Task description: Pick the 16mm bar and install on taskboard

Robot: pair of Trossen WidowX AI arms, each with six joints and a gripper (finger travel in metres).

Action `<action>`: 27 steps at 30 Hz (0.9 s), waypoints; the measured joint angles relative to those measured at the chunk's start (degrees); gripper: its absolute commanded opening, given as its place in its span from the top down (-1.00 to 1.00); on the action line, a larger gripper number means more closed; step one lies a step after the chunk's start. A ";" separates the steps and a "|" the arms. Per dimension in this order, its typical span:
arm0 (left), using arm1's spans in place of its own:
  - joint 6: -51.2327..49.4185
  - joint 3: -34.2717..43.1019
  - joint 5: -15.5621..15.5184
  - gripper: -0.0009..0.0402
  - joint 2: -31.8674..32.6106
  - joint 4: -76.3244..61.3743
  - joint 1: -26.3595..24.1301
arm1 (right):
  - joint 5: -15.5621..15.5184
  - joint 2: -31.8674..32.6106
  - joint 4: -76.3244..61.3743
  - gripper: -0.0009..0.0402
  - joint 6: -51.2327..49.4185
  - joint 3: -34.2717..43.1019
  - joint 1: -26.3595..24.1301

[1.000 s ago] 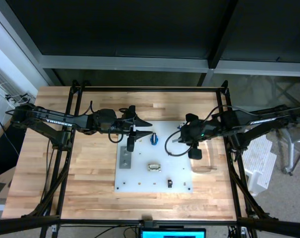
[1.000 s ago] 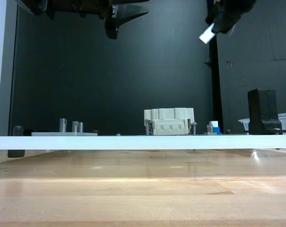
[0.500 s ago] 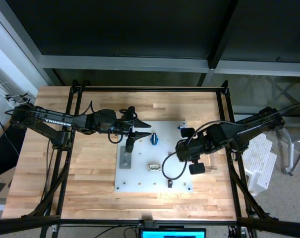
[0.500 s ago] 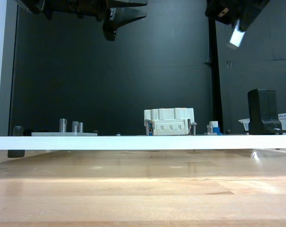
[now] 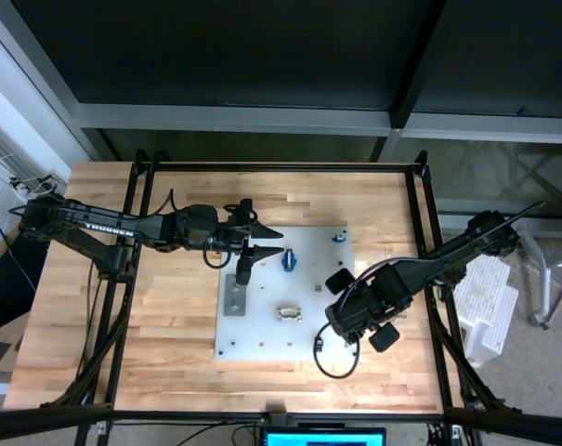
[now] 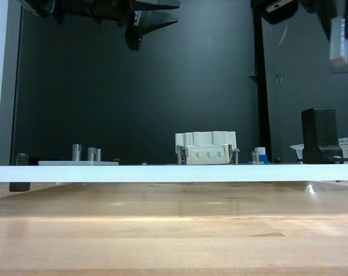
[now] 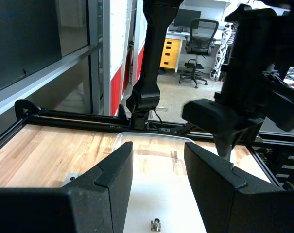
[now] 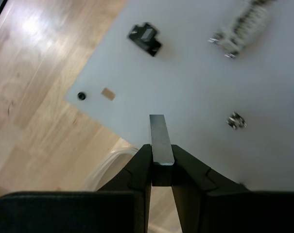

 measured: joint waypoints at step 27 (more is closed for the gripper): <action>0.02 0.02 0.00 0.27 0.02 0.04 0.00 | 3.72 9.90 -1.25 0.96 -23.45 -0.13 8.37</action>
